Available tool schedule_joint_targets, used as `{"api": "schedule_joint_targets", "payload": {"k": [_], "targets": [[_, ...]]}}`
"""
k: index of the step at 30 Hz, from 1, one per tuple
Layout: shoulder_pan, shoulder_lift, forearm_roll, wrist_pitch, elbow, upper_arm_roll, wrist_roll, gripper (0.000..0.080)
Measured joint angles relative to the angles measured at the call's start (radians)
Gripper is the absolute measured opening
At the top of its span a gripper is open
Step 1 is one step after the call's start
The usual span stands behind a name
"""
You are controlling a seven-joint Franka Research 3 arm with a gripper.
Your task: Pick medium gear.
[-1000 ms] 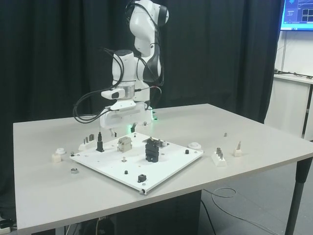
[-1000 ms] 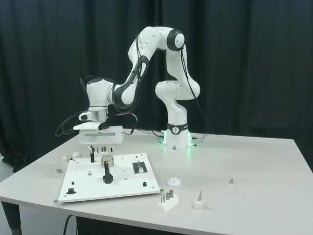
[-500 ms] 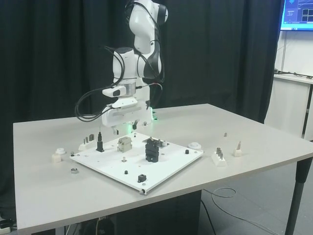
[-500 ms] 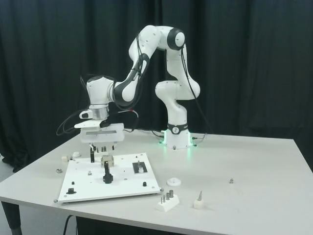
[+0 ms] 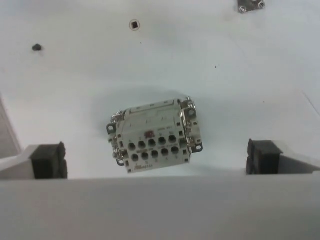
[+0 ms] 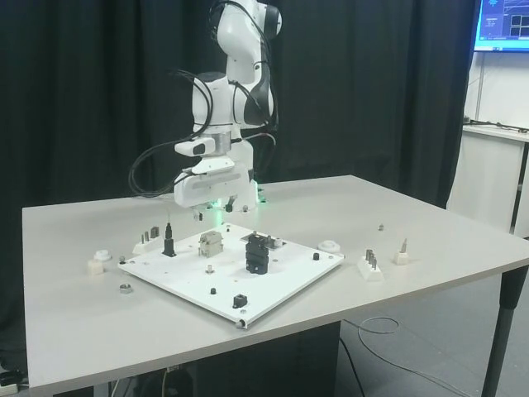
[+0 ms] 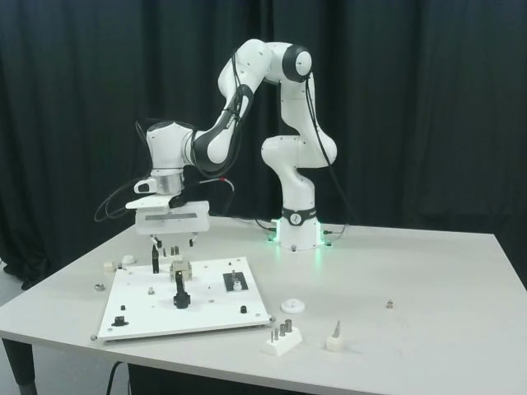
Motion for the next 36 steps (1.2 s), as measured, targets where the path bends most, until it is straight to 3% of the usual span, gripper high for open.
{"api": "schedule_joint_targets", "payload": {"k": [8,16,26,36], "targets": [[0.001,-0.017,-0.038,-0.007,0.007,-0.003,0.024,0.0800],[0.001,-0.021,-0.117,-0.033,0.036,-0.038,0.047,0.0800],[-0.002,-0.022,-0.206,-0.066,0.077,-0.134,0.010,0.0800],[-0.028,-0.011,-0.225,-0.053,0.098,-0.248,-0.153,0.0800]]}}
